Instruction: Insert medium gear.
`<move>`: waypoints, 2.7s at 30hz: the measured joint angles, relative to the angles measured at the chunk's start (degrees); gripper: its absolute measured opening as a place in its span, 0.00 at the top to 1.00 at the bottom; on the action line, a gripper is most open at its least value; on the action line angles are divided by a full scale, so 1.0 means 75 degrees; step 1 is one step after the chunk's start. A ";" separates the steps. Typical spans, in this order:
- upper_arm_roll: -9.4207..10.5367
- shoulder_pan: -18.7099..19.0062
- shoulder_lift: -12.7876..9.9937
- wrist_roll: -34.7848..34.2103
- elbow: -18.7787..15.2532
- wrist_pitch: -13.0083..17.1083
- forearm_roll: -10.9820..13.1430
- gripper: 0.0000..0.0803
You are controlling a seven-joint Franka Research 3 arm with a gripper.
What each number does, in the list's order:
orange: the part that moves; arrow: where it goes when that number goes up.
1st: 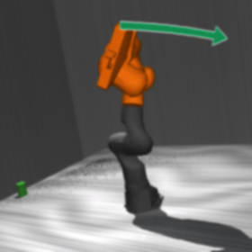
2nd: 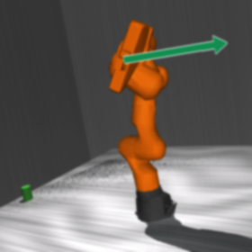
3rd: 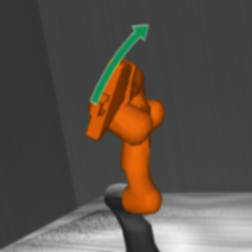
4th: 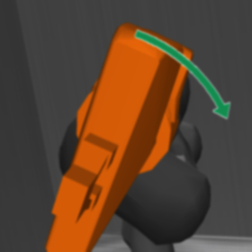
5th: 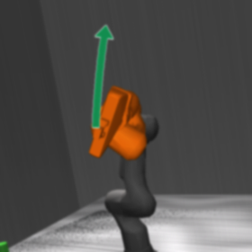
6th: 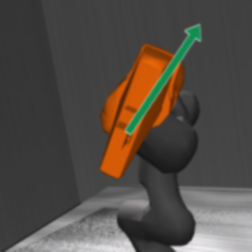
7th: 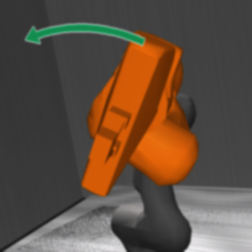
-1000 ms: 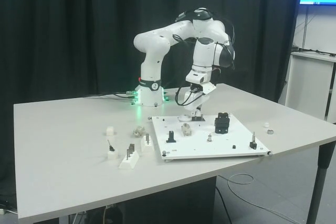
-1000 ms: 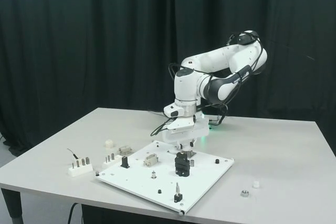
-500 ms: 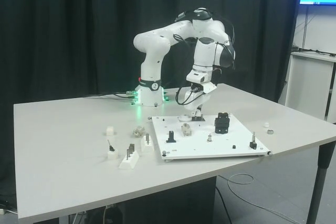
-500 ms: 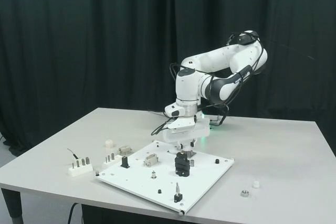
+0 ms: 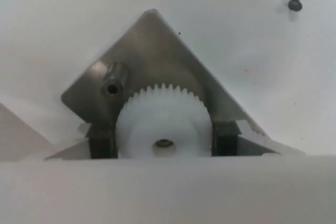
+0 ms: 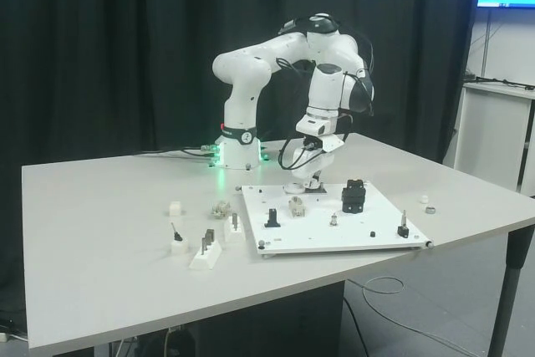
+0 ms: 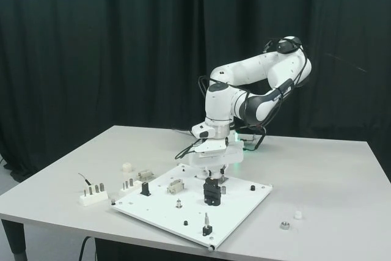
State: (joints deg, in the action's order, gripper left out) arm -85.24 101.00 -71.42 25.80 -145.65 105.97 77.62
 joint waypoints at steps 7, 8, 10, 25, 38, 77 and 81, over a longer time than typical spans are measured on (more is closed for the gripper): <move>-0.0005 0.0010 0.0015 -0.0059 -0.0010 0.0008 0.0002 0.51; -0.0007 0.0011 0.0017 -0.0064 -0.0011 0.0008 0.0002 0.51; -0.0008 0.0013 0.0021 -0.0085 -0.0012 0.0008 0.0002 0.51; 0.0000 0.0014 0.0024 -0.0009 -0.0013 0.0025 -0.0007 0.51; 0.0002 0.0014 0.0024 0.0554 -0.0004 0.0032 -0.0025 0.51; 0.0078 0.0146 0.0024 0.2337 0.0034 0.0269 -0.0237 0.51; 0.0078 0.0146 0.0024 0.2157 0.0033 0.0269 -0.0237 0.51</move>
State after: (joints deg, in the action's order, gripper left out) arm -84.66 102.10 -71.23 41.97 -145.40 107.99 75.84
